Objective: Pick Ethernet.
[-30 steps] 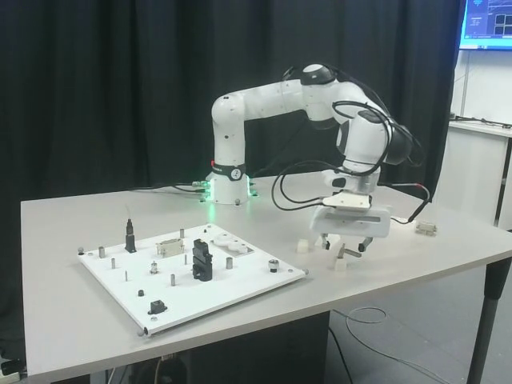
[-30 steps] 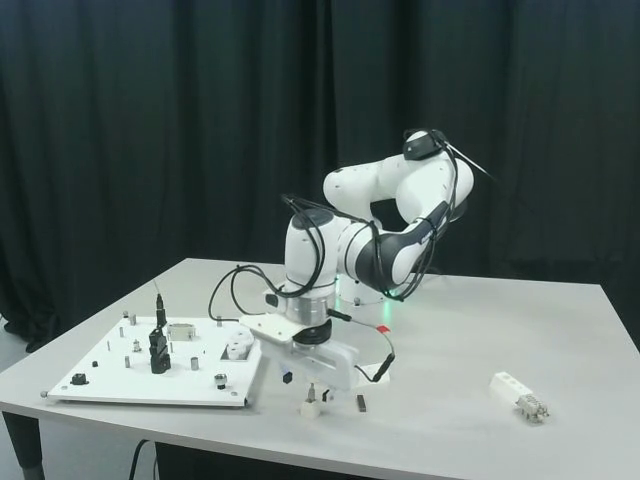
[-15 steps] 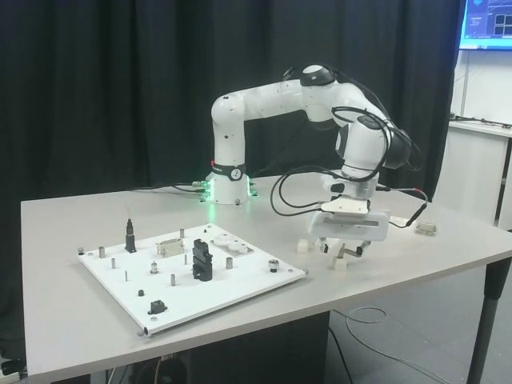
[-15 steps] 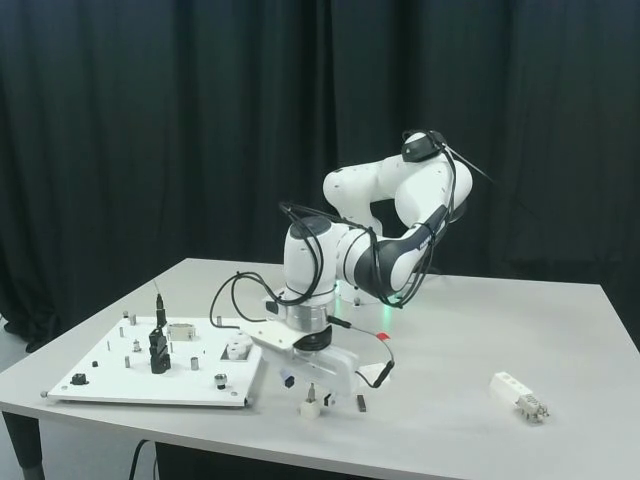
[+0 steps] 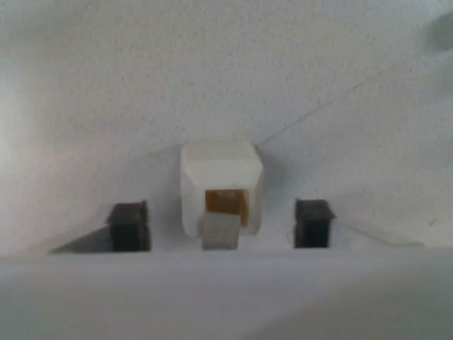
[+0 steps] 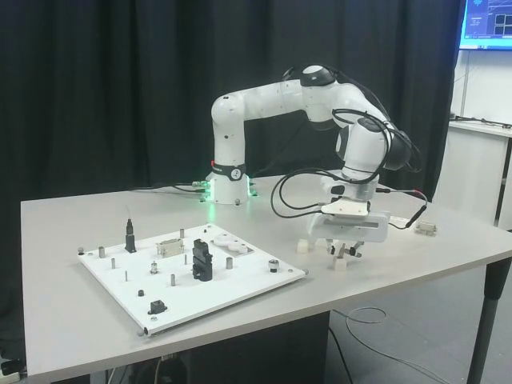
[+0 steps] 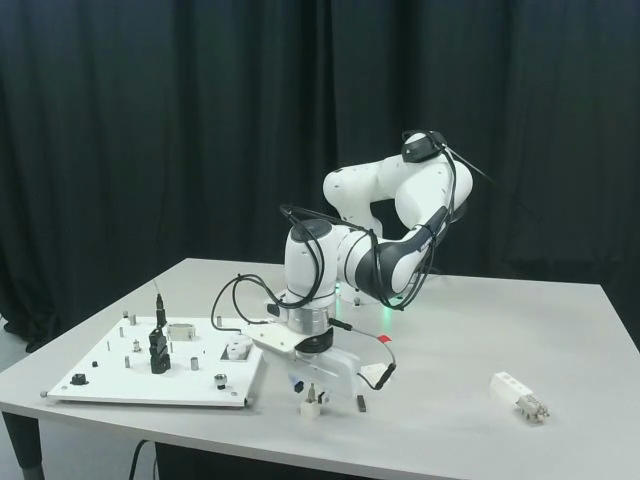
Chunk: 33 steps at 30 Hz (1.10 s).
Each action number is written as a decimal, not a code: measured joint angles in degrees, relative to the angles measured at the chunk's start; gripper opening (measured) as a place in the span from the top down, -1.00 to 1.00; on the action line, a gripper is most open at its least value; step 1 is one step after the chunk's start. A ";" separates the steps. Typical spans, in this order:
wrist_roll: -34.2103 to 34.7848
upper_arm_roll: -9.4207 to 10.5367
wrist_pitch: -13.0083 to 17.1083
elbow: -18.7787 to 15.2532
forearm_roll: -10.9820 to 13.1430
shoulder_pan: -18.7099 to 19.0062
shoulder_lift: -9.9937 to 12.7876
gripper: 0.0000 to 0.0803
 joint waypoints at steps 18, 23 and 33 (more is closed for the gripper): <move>2.40 -0.21 -0.62 0.23 0.00 -0.01 -0.09 0.62; 2.87 -1.42 -2.65 0.77 -0.24 0.16 -0.25 0.76; 3.96 -4.98 -7.77 2.26 -0.90 0.69 -0.44 0.76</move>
